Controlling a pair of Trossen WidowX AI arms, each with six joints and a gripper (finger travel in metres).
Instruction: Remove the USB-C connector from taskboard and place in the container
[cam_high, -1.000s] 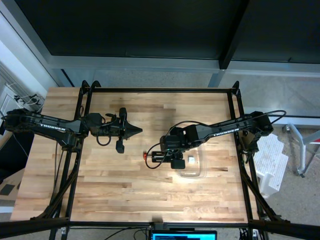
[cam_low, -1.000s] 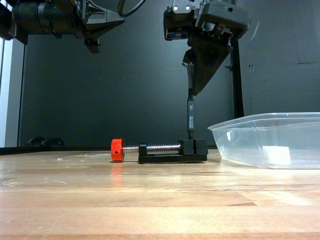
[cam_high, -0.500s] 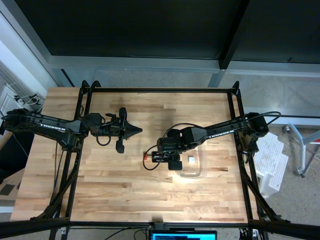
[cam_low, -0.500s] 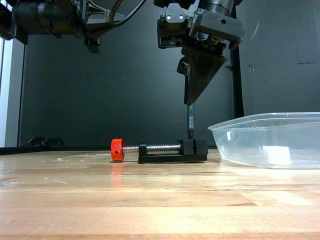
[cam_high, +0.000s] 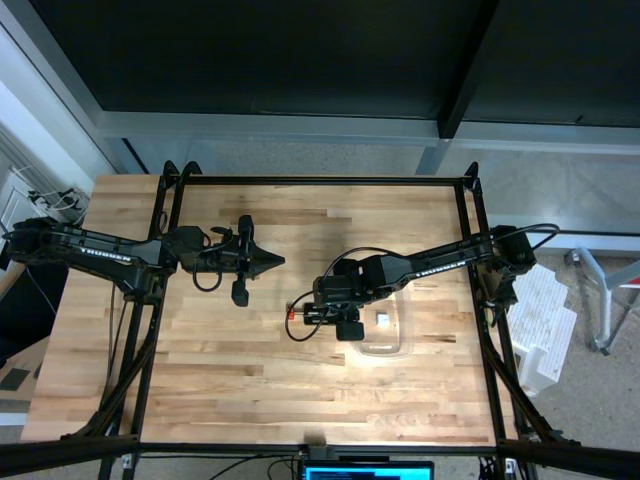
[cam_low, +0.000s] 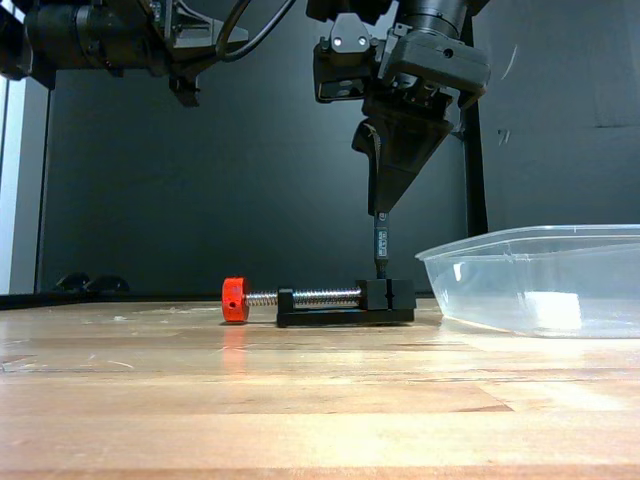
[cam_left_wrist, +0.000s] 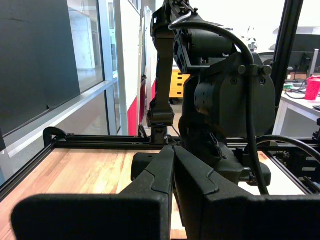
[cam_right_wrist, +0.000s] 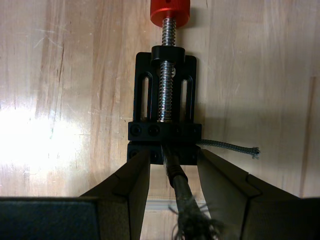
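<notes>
The taskboard is a small black vise with a red-orange knob, lying on the wooden table left of the container. The USB-C connector stands upright in the vise's right end. My right gripper hangs just over it, pointing down. In the right wrist view my right gripper is open, its fingers either side of the connector above the taskboard, without touching it. My left gripper is parked high at the left and is shut.
The clear container holds a small white cube. A short frayed grey cord lies on the table beside the vise. A black frame rail borders the table's far edge.
My right gripper has come down and slightly left, so its tips now straddle the top of the standing connector. The left arm, the vise and the container have not moved.
</notes>
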